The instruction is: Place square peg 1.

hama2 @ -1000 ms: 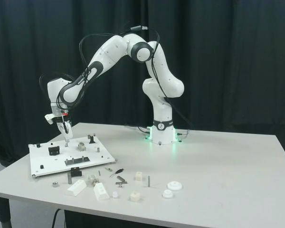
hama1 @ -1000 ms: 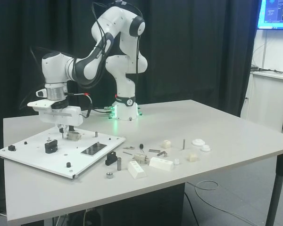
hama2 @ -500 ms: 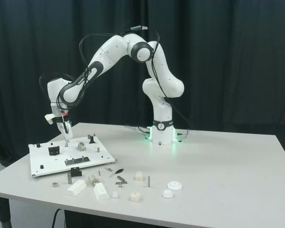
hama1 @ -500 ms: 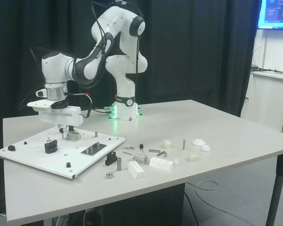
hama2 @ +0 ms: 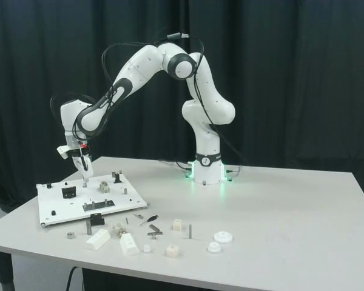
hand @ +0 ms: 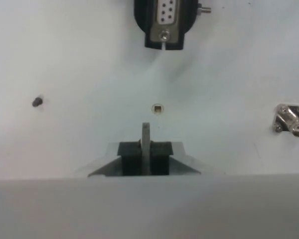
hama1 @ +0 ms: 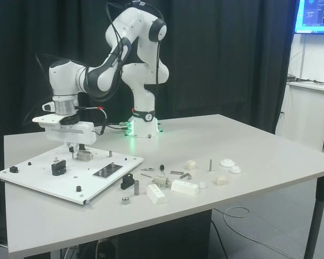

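Clamped tight on the slim, stiff, likely light square peg (hand: pixel 146 142) near its top, hovering just short of the square hole (hand: pixel 158 108).

Readable text: you will find none in any view
Screen (hama1: pixel 316 16): you see it lit at the upper edge of the first room view; its content is too small to read
White board (hama1: pixel 38 175): no lettering you can make out; wrist view shows bare surface only
Arm (hama2: pixel 147 65): no brand mark legible to you
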